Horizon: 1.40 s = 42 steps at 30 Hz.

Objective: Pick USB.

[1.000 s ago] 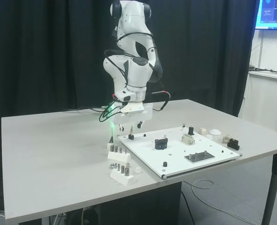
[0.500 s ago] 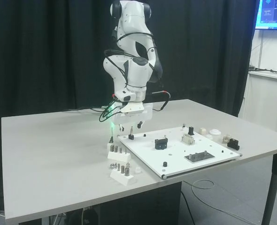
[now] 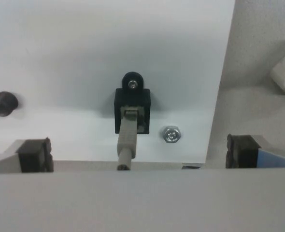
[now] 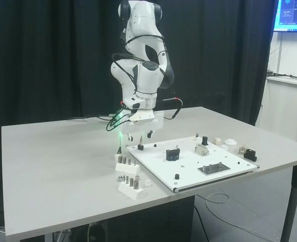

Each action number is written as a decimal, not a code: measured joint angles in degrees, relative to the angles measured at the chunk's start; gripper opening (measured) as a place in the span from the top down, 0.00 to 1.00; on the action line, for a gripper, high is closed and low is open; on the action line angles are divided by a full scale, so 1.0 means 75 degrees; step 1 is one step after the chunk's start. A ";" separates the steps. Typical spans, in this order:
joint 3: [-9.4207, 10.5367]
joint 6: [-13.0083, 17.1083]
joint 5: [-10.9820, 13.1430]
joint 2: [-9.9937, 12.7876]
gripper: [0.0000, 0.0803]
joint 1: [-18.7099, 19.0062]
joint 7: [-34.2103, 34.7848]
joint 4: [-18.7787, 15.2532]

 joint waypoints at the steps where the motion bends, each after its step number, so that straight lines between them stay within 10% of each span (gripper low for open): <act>1: 0.0000 0.0001 0.0000 0.0000 0.00 0.0000 0.0000 0.0000; 42: -0.0064 -0.0001 -0.0154 -0.0226 0.00 0.0008 0.0000 0.0086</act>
